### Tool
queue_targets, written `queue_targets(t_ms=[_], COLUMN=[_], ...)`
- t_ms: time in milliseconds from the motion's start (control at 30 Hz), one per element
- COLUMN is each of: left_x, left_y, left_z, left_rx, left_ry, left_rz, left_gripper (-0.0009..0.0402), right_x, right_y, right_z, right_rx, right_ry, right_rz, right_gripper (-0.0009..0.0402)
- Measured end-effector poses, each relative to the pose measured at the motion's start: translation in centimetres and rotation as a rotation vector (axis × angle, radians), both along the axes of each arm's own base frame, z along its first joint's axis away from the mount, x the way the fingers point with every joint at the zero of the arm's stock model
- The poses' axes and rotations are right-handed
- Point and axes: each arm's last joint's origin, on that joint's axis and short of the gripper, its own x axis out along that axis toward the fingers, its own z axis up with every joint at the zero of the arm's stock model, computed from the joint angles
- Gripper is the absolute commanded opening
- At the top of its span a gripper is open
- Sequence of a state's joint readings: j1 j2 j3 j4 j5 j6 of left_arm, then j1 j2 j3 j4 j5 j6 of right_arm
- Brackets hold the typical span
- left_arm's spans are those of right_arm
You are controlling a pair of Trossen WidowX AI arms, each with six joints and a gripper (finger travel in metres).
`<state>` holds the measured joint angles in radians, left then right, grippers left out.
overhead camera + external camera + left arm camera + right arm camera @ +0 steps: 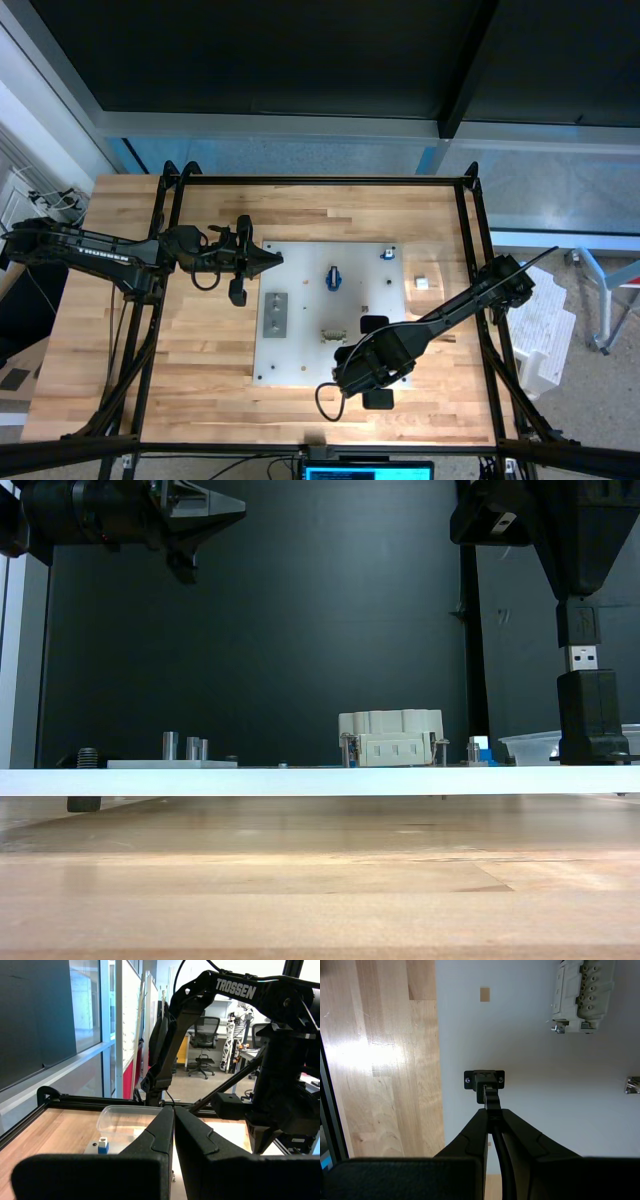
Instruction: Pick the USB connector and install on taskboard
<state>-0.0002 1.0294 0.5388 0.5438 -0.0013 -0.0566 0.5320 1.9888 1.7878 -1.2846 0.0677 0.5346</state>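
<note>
Black silver-tipped USB connector [582,640] in right hand [492,1112] over taskboard [300,350]; left hand [272,258] aloft.

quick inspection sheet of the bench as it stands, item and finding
surface: wooden table, white taskboard lying flat on it
job's things: USB connector upright, metal tip at the black socket, not seated
clutter: clear plastic tray right of the board
grippers: right pincer shut on the USB connector; left pincer shut, raised over the board's left edge
cables: black loop hanging by each arm
surroundings: black frame around the table; office chairs beyond
</note>
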Motion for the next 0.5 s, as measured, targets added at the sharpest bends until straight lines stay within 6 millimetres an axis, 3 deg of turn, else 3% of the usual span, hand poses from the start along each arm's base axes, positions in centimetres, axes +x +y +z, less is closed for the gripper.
queue_targets(t_ms=[500], left_x=[-0.01], left_y=[0.0], left_z=[0.01], left_rx=[0.0], left_ry=[-0.001], left_rz=[0.0], left_gripper=[0.0], right_x=[0.01], right_y=[-0.07], right_z=[-0.15], right_rx=[0.003], right_ry=[0.006], right_rz=[0.012], right_gripper=[0.0])
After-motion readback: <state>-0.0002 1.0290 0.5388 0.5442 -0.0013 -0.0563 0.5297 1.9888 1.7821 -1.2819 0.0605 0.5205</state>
